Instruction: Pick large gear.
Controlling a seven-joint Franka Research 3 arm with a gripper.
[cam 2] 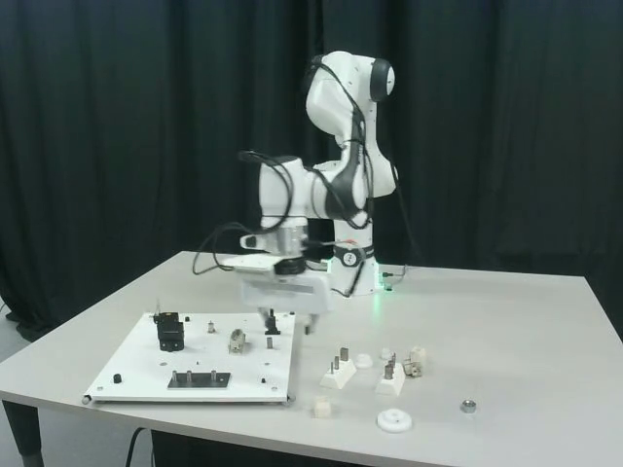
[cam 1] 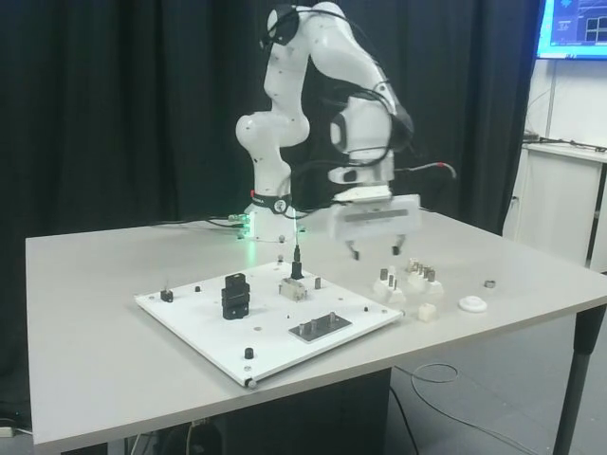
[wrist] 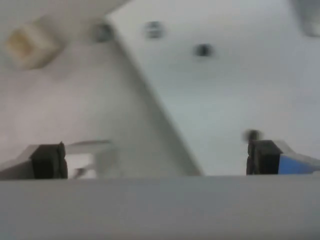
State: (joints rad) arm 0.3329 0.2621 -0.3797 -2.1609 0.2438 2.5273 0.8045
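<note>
Fingers (cam 1: 377,253) spread wide, holding nothing, hanging above the white board's (cam 1: 190,322) edge; large gear (cam 1: 471,304) lies flat on the table (cam 1: 95,275), well apart, outward beyond the small white blocks (cam 1: 387,289), toward the table's front edge.

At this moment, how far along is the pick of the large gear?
Nothing is done yet: the large white toothed gear lies flat on the grey table, untouched. In hand: the gripper, open and empty, hangs above the white board's edge. Left: move over the gear, descend, close, lift.
</note>
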